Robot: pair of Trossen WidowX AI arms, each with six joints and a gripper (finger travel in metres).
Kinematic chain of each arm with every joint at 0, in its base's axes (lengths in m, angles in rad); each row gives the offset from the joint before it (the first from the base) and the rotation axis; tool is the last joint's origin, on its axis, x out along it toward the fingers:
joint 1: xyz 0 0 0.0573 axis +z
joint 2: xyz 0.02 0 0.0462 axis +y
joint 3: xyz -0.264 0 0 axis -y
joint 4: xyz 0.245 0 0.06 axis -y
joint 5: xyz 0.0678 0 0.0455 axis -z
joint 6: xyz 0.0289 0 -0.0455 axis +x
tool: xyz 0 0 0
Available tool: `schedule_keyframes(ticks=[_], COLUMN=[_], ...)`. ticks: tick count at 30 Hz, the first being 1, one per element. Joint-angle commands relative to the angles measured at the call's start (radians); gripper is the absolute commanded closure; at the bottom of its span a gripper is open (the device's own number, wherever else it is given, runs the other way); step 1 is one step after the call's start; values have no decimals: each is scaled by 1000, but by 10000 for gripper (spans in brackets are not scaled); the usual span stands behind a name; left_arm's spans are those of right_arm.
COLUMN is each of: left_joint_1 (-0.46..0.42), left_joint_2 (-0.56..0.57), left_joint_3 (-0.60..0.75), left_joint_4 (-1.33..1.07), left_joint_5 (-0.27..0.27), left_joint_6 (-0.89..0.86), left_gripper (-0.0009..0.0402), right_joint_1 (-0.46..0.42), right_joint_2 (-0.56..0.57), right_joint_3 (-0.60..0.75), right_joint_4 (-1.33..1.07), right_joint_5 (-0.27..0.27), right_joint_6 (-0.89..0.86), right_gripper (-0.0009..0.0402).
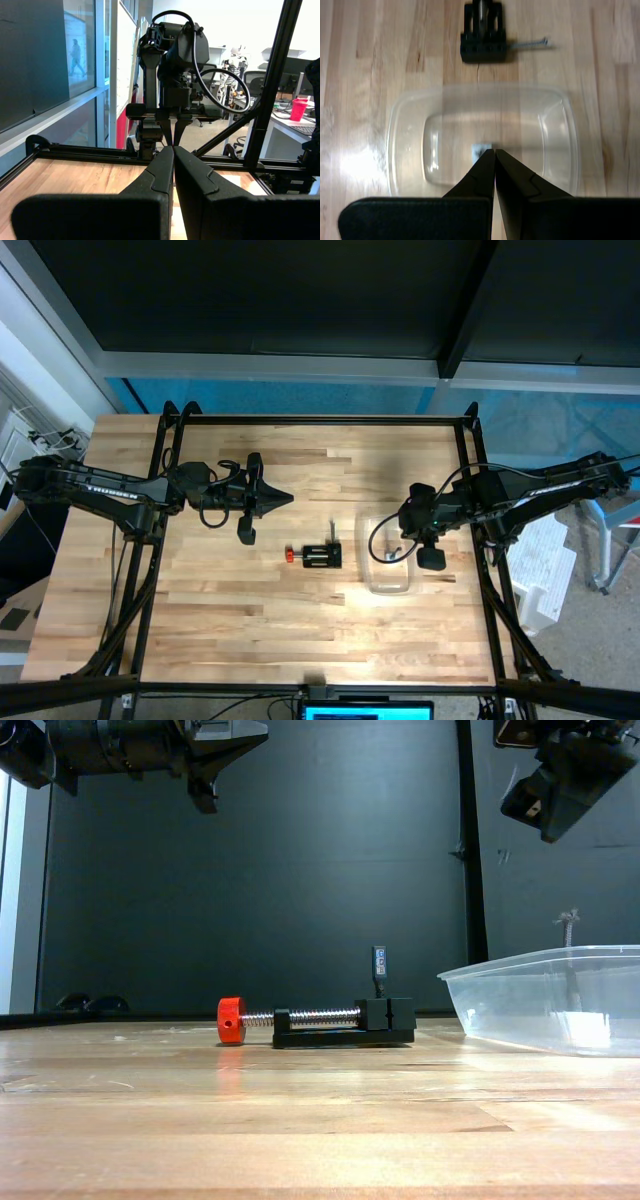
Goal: Pick the usb-c connector and install on the hub
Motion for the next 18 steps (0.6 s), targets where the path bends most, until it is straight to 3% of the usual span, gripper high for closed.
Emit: schedule_keyframes(ticks=[1,18], left_joint_1=[0,0], left_joint_2=[0,0], left_joint_3=[0,0], left_joint_4=[0,0], left_joint_5=[0,0], left_joint_6=[0,0], left_gripper=[393,393], right_joint_1=[2,11], right_joint_2=[0,1], right_joint_3=[-1,-1], right_joint_4=[-15,-61], right_joint_5=[0,3], right_joint_6=[0,0], right_gripper=[393,393])
